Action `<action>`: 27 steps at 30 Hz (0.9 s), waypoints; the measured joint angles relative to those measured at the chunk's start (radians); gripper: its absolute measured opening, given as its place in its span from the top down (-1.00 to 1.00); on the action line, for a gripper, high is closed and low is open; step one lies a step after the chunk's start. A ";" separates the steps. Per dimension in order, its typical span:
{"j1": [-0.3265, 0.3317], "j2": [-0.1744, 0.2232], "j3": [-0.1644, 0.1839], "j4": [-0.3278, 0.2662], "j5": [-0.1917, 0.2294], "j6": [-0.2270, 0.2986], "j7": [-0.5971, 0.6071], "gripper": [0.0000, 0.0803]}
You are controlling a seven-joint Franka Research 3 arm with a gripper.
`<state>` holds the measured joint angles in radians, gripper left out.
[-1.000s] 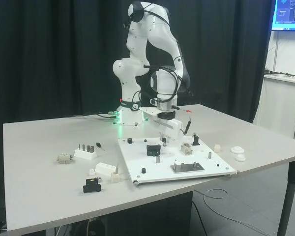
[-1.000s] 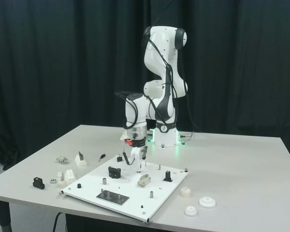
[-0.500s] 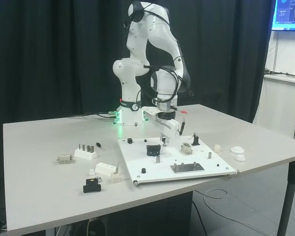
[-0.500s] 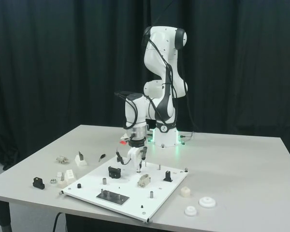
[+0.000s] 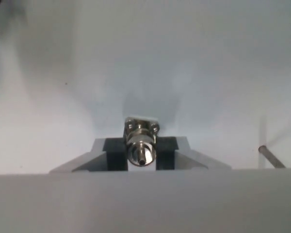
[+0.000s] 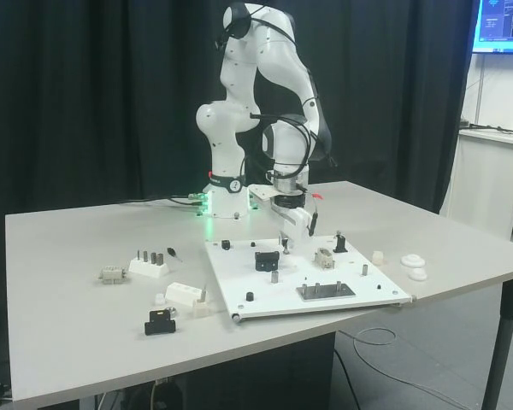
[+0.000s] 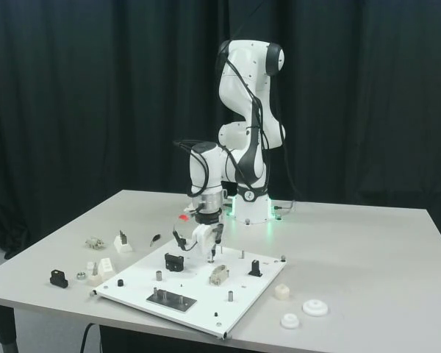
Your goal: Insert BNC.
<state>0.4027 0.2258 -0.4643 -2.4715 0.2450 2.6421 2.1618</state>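
Since a second ago, wrist has swung round above white board (image 6: 265,286); gripper (image 6: 286,246) now hangs close over its rear part. Wrist view: BNC connector (image 5: 140,143) sits clamped between the fingertips, pin end outward, board surface beyond. Risk, as I judge it: no socket visible under the tip, so descent could land on bare board; metal pin (image 5: 270,156) stands near.

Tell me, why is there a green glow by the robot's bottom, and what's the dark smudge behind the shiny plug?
Both room views: a green light glows at the arm's base. Wrist view: the BNC connector casts a soft grey shadow on the white board; its metal glints.
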 joint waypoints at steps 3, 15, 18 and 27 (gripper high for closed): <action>0.000 0.000 0.000 0.000 0.000 0.000 0.001 0.70; 0.000 0.001 -0.003 0.008 -0.003 -0.011 -0.004 0.70; 0.000 0.000 -0.006 0.018 -0.005 -0.023 -0.012 0.26; 0.000 -0.016 -0.015 0.054 -0.036 -0.087 -0.015 -0.87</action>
<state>0.4027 0.2099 -0.4788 -2.4178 0.2087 2.5555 2.1465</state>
